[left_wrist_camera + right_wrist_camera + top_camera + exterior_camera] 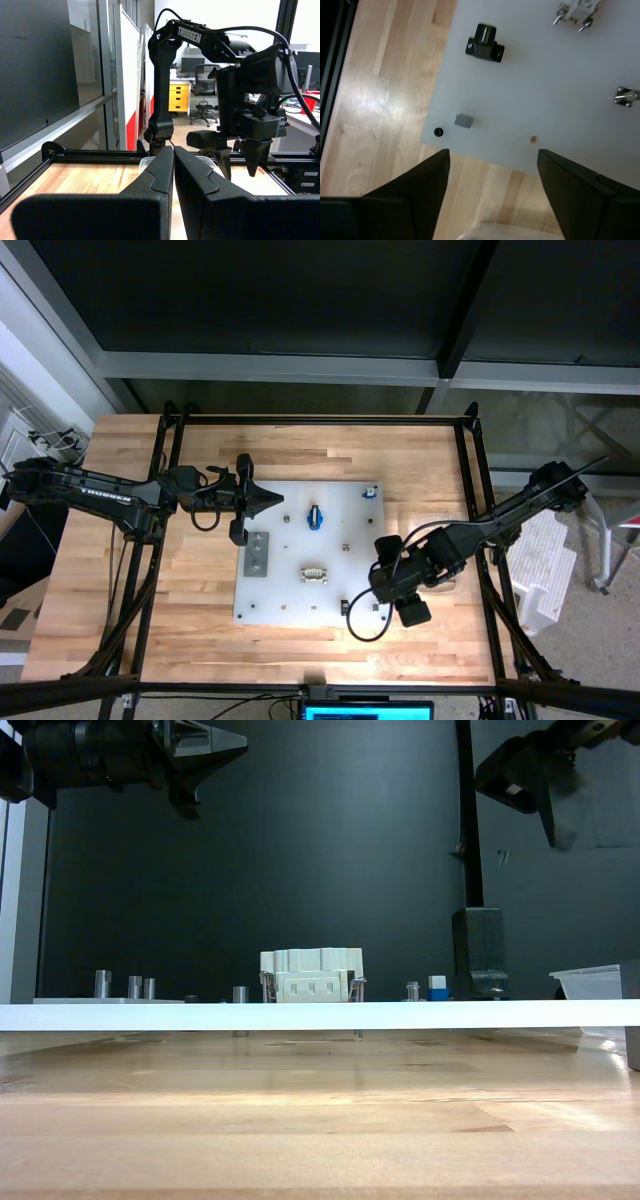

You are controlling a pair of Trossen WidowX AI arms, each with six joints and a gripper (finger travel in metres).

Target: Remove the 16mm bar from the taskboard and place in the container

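Right gripper [492, 151] is hovering above the near right corner of the taskboard [545, 90], its fingers spread wide and gripping nothing. 16mm bar [463, 120] is sitting on the taskboard just inside that corner, below the gripper and untouched. Container [590, 982] is lying beside the taskboard's right edge. Left gripper [173, 150] is hanging high over the far left edge, fingers pressed together, carrying nothing.

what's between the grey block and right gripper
High view: the connector. Right gripper hangs open over the taskboard's near-right corner; left gripper, shut, above its far-left corner.
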